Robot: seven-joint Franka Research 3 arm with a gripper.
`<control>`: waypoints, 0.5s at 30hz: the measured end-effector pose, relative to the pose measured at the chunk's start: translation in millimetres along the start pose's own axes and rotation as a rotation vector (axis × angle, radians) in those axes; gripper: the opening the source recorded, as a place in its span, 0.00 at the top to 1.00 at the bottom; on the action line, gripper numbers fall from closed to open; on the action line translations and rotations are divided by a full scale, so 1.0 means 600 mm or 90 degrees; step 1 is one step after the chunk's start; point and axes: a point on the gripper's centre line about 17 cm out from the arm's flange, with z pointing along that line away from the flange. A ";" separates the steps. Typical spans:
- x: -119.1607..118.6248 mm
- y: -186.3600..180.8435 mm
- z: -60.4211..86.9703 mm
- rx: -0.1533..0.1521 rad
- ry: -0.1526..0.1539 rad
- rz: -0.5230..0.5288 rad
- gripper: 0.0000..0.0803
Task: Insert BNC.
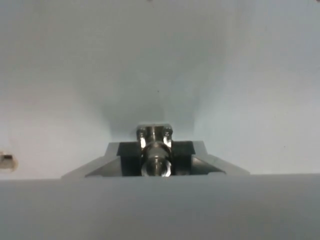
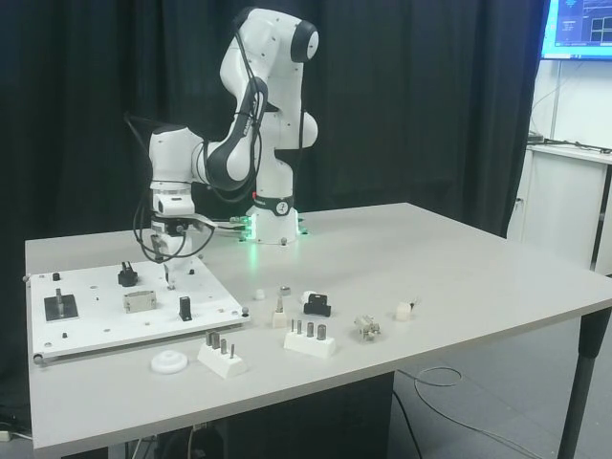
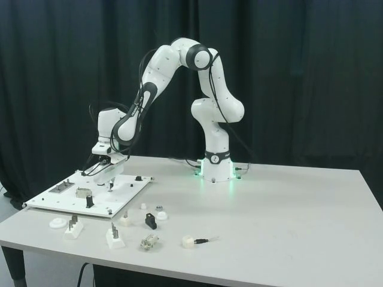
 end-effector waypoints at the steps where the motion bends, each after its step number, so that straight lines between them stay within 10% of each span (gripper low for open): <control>1: 0.000 0.000 0.000 0.000 0.000 0.004 0.85; 15: 0.001 0.001 0.000 -0.005 0.002 0.078 0.85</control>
